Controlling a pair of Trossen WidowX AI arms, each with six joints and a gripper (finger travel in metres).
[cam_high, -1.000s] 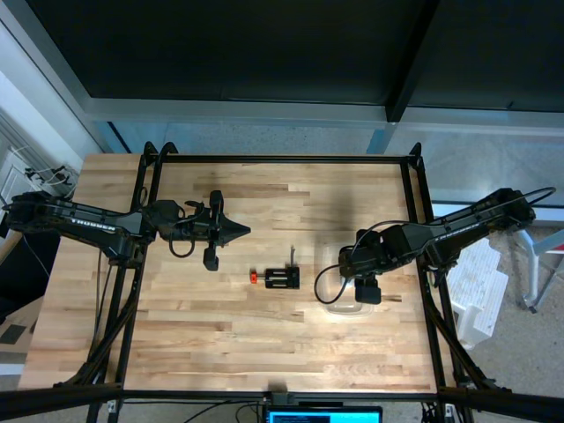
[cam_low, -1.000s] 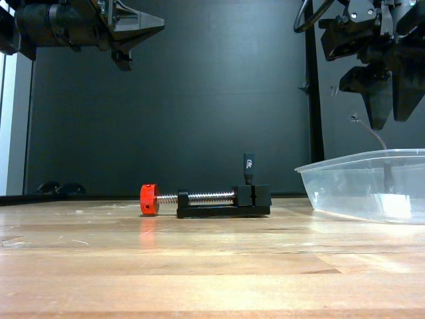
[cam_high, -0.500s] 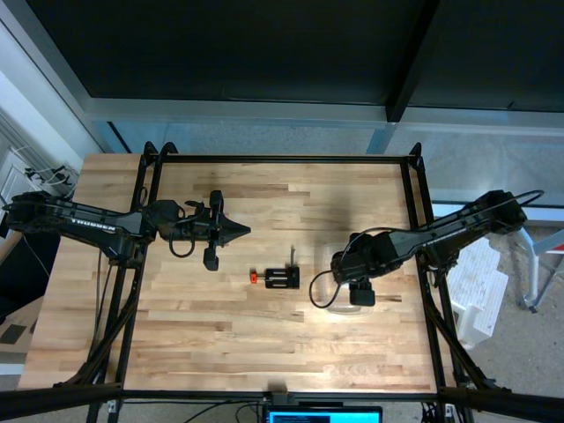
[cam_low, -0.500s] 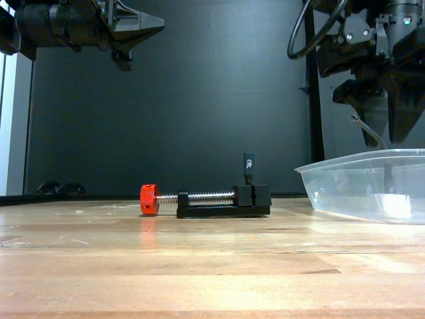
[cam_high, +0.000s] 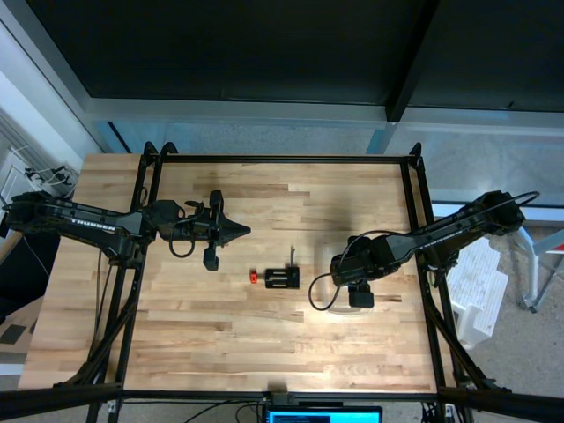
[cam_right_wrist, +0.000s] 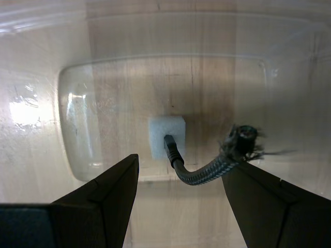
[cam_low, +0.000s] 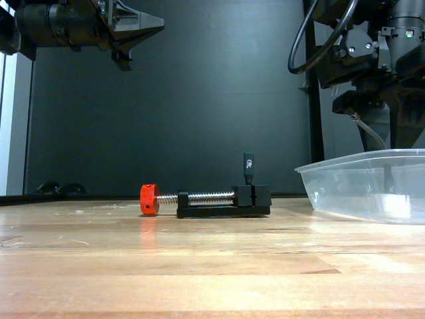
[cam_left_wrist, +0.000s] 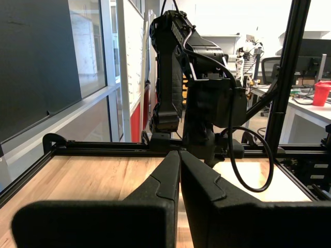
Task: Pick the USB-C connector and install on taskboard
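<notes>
The USB-C connector [cam_right_wrist: 169, 144] is a small dark plug standing in a white foam square [cam_right_wrist: 166, 136], with a braided cable [cam_right_wrist: 207, 172] curving off it. It lies inside the clear plastic tray [cam_low: 345, 166]. My right gripper [cam_right_wrist: 180, 161] hangs open directly above it, one finger to each side, touching nothing. From table height the right gripper [cam_low: 390, 136] sits just over the tray rim. The taskboard [cam_high: 282, 278] is a black block with a red-orange knob [cam_low: 149, 199] and an upright pin [cam_low: 248, 166], left of the tray. My left gripper [cam_high: 242, 231] is shut and held high, back left of the taskboard.
The tray [cam_high: 324, 300] lies right of the taskboard on the wooden table [cam_high: 220, 335]. A black frame rail [cam_high: 282, 159] runs along the far edge. The cable's frayed end [cam_right_wrist: 244, 137] rests on the tray floor.
My right gripper has moved left and come down toward the tray. The left arm and the taskboard have not moved.
</notes>
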